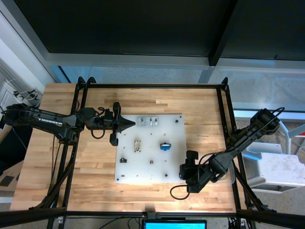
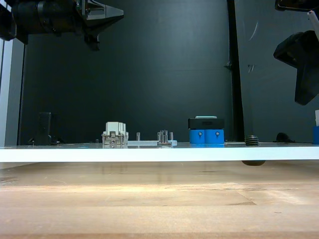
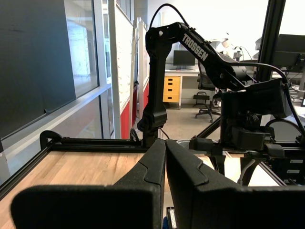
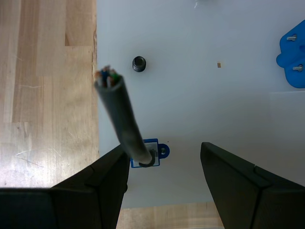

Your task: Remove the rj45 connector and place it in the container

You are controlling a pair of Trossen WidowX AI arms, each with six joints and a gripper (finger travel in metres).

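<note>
Matt black plastic forms the left gripper at the upper-left edge of the smooth white board and the right gripper by its lower-right edge, on a pale, grained wooden table.

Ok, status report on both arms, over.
Left gripper shut, raised over far left edge of board. Right gripper open, hovering above rj45 connector. Connector seated in blue holder, ungripped. Nothing between them.

High view: looks down and away from above the near edge, white board mid-frame. Low view: sits close at table height, faces along the same board. Left wrist view: looks level past left gripper. Right wrist view: looks down past right gripper, close on board.
</note>
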